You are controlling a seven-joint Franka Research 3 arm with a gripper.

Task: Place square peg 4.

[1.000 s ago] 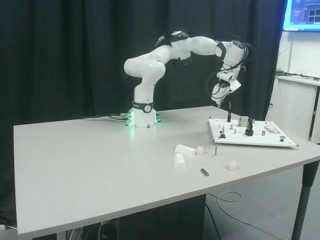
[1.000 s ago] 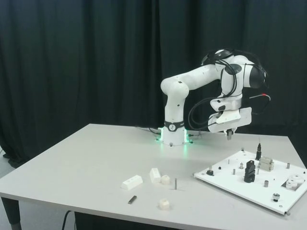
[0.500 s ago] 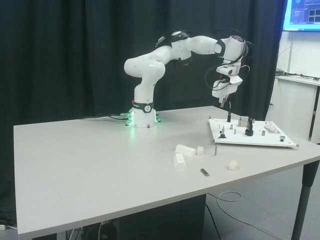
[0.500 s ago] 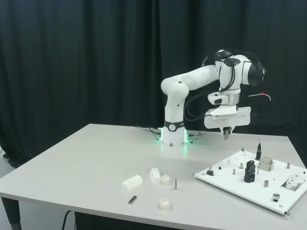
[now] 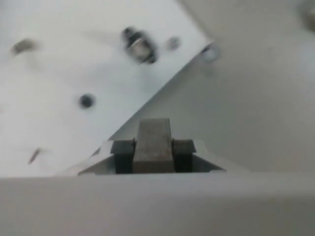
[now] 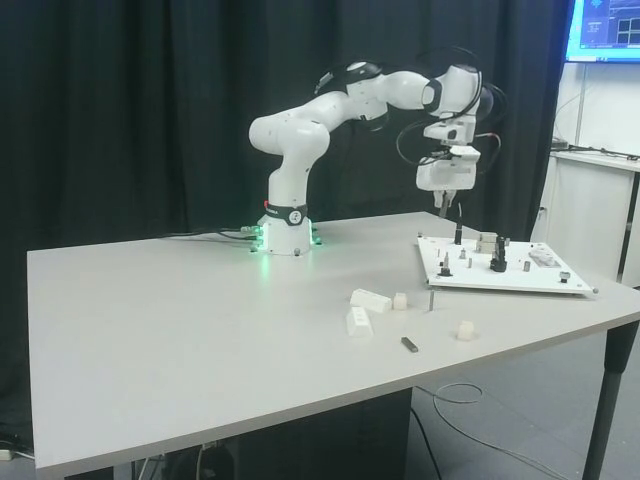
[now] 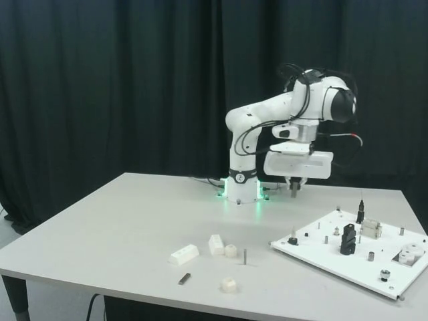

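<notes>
Swinging away from the far side of the board, the gripper (image 7: 295, 186) now hangs higher and nearer the arm's base than in the earlier frames, over the near corner of the white assembly board (image 7: 381, 257) instead of above its middle. Its wrist has also turned, so the flat hand body faces the second room camera more squarely.

From the wrist view, the two fingers are clamped together on a grey square peg (image 5: 153, 145), which stands between them with its end pointing down toward the board's edge. So the task's piece is in the air, held, and not yet on the board.

Risks, as I judge them: the peg is a slim bar held only by its upper part, so a quick turn of the wrist could tip it in the grip, and a tilted square peg would jam on the rim of its hole rather than slide in. The board already carries a black post (image 7: 360, 212), a black block (image 7: 346, 239) and small studs; a low pass across them could knock the peg or a finger. I cannot make out the target hole from here, so alignment remains an open question.

Loose white blocks (image 7: 184, 254) and a dark bar (image 7: 184, 279) lie on the grey table (image 7: 100, 227), well apart from the gripper.
</notes>
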